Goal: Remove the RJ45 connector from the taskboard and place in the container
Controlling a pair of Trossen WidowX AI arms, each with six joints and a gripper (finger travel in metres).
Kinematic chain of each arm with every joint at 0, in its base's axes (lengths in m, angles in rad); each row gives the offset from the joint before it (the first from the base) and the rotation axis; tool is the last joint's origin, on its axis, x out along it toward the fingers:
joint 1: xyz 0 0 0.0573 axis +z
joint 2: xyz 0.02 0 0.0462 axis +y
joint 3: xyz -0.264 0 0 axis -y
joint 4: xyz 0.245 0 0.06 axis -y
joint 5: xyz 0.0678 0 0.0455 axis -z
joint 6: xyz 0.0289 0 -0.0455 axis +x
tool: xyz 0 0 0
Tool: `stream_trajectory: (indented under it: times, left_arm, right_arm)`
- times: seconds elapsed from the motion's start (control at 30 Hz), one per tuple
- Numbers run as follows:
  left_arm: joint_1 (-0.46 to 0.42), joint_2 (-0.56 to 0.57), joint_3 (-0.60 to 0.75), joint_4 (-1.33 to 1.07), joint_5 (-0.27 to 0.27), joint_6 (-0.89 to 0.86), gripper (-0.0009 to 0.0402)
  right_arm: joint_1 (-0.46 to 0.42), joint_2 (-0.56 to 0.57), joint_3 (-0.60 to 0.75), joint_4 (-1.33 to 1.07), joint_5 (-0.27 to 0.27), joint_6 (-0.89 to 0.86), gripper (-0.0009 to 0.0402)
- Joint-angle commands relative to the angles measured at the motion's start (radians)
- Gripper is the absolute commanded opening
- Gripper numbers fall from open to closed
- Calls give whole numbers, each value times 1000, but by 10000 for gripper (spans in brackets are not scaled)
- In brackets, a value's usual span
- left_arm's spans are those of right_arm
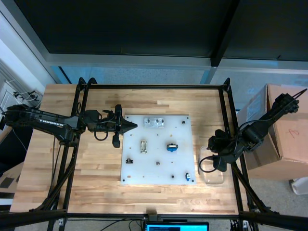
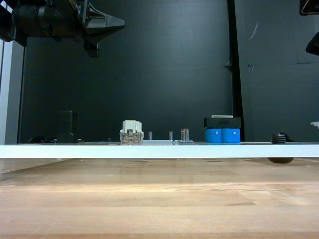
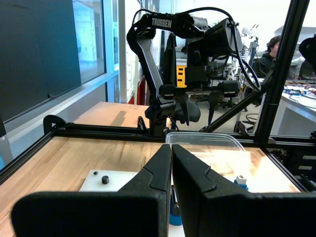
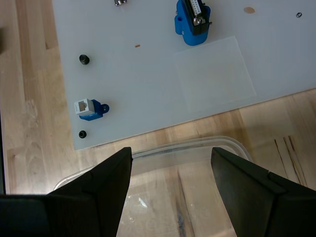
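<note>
Wood-plank tabletop (image 1: 96, 187) carries the smooth white taskboard (image 1: 154, 171), where the RJ45 connector (image 4: 84, 106), a small white jack, sits seated in its blue holder at the near right corner. The right hand (image 4: 172, 192) hangs wide open and empty over the clear plastic container (image 4: 187, 145) beside the board. The left hand (image 1: 134, 126), its black wedge fingers pressed together on nothing, hovers above the board's left edge.

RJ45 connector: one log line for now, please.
white RJ45 connector: seated in blue holder | left gripper: fingers shut, high over white taskboard's left edge | right gripper: fingers open, over clear plastic container
</note>
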Motion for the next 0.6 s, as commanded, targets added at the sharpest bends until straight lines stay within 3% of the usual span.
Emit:
stream_trajectory:
  times: [0.03, 0.17, 0.37, 0.6]
  left_arm:
    - [0, 0, 0, 0, 0, 0, 0]
    - [0, 0, 0, 0, 0, 0, 0]
    - [0, 0, 0, 0, 0, 0, 0]
    - [0, 0, 0, 0, 0, 0, 0]
  right_arm:
    - [0, 20, 0, 2, -9, -10, 224]
    - [0, 74, 0, 55, -69, -36, 224]
    - [10, 180, 1, 156, -205, -24, 224]
    - [102, 291, 53, 224, -215, 37, 224]
